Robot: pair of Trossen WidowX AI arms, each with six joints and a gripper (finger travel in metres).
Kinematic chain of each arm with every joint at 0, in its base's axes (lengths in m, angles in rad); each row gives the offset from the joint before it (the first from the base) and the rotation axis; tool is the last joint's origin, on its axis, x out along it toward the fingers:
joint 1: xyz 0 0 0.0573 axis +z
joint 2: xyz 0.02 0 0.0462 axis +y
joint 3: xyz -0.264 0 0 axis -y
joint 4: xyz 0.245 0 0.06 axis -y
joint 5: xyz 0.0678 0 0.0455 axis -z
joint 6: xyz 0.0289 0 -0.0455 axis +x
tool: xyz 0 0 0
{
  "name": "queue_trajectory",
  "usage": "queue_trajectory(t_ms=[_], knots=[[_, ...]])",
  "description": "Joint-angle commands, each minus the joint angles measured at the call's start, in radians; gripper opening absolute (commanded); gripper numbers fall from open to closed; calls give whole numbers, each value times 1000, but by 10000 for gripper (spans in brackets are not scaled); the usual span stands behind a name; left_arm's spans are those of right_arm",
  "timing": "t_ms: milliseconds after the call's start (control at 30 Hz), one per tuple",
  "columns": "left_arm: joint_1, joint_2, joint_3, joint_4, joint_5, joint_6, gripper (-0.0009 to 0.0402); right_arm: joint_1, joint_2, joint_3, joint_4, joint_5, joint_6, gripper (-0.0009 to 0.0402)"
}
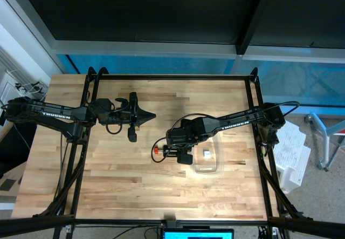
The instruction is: Pick the usb-c connector and install on the hub
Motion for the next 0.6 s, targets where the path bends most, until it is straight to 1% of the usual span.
queue_trajectory(t_ms=[33, 333, 600], knots=[[0, 0, 0, 0, 0, 0, 0, 0, 2, -1, 0, -1, 0, 2], [0, 0, 0, 0, 0, 0, 0, 0, 0, 0, 0, -1, 0, 2], [0, 0, 0, 0, 0, 0, 0, 0, -15, 28, -13, 0, -4, 2]])
